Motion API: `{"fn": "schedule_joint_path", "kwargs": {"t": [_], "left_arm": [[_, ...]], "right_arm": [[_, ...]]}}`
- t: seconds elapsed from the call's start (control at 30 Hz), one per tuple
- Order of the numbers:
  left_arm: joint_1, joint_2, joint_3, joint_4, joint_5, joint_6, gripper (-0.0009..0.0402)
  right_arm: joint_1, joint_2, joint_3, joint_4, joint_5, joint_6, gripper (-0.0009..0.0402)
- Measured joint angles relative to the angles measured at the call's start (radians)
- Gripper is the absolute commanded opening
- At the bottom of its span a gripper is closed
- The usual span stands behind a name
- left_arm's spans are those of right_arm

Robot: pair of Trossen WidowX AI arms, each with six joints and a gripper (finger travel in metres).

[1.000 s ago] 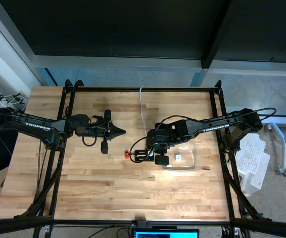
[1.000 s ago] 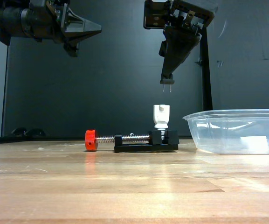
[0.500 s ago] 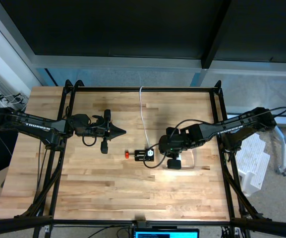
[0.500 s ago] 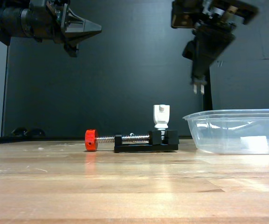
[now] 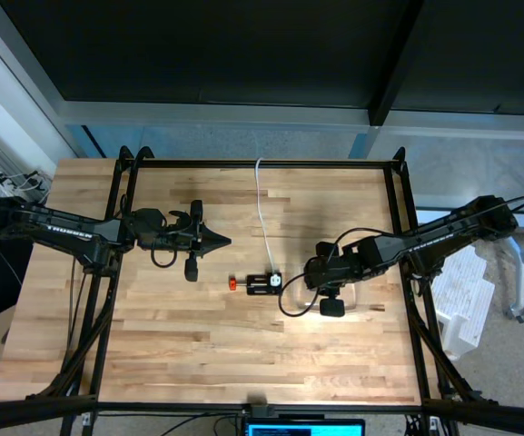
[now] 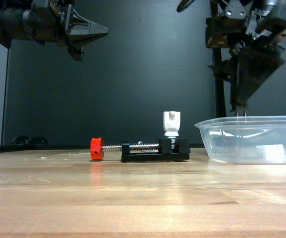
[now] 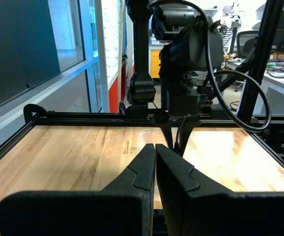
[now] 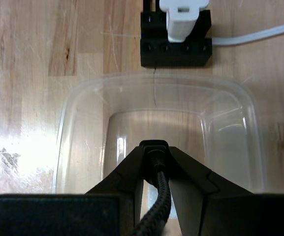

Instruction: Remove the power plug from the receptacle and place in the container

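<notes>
You had the right gripper (image 8: 154, 150) over the container (image 8: 62, 147), its two fingers clamped on the small black power plug (image 8: 154, 144), whose thin black tail ran back between them toward the camera. In the right wrist view the plug sat above the clear tray's floor, inside the outline of its rim, and the wood grain showed through the plastic beneath it. In the low view, at the right of the frame, that gripper (image 6: 239, 110) pointed straight down with its tip about level with the container's rim (image 6: 217, 121); whether the plug touched the floor could not be told. A small pale tag (image 6: 274, 149) showed through the tray's near wall. The receptacle (image 8: 176, 49) lay just beyond the tray's far edge and apart from it, its white socket (image 8: 181, 19) standing upright on the black block, and the white cable (image 8: 260, 35) led off to the side. Seen from above, the receptacle (image 5: 266, 282) sat near the middle of the table (image 5: 198, 345), with its orange-red knob (image 5: 232, 283) at its left end. You kept the left gripper (image 5: 223, 242) left of centre, well apart from it all and raised high in the low view's upper left (image 6: 105, 30), fingers together.
</notes>
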Motion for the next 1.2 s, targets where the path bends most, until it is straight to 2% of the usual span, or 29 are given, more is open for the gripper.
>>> {"fn": "schedule_joint_path", "kwargs": {"t": [0.33, 0.77, 1.2], "left_arm": [[0.0, 0.0, 0.0, 0.0, 0.0, 0.0, 0.0], [0.0, 0.0, 0.0, 0.0, 0.0, 0.0, 0.0], [0.0, 0.0, 0.0, 0.0, 0.0, 0.0, 0.0]], "right_arm": [[0.006, -0.008, -0.102, 0.064, 0.0, 0.003, 0.0], [0.012, -0.02, -0.14, 0.13, 0.0, 0.024, 0.0004], [0.018, -0.031, -0.161, 0.153, 0.0, 0.049, 0.0131]]}}
